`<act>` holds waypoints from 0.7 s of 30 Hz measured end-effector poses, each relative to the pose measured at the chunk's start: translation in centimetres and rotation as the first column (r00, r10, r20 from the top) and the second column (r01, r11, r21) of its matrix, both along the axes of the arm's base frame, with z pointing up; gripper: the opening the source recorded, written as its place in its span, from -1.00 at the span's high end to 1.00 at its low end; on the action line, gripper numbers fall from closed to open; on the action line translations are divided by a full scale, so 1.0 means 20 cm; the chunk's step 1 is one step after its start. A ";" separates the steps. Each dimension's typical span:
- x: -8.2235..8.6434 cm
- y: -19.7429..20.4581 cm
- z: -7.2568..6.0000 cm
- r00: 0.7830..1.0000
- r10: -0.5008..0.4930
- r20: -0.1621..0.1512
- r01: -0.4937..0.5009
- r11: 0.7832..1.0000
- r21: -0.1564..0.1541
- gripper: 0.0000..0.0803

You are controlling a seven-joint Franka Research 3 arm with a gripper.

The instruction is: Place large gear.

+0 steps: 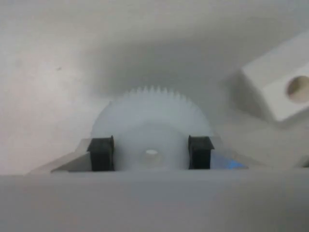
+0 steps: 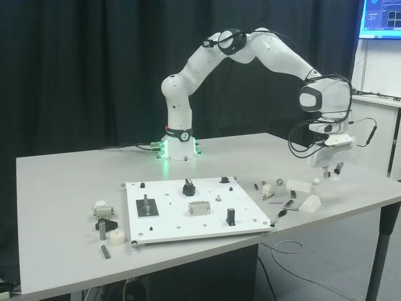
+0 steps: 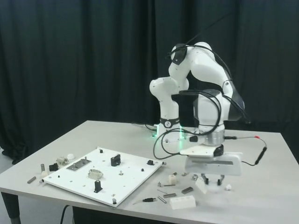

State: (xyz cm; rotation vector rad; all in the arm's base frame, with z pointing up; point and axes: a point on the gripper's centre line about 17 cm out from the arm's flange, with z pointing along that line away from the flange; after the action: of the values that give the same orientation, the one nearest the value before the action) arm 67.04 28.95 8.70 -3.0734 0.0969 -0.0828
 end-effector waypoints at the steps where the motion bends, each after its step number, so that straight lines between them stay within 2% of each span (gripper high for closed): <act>1: 0.00 0.02 -0.01 1.000 0.006 0.000 -0.006 1.000 -0.003 0.18; 21: -0.11 0.14 -0.20 0.998 0.056 -0.036 -0.057 0.997 -0.043 0.18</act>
State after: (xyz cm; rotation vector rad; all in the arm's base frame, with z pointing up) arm 64.93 31.84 4.60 -3.1200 0.0103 -0.0293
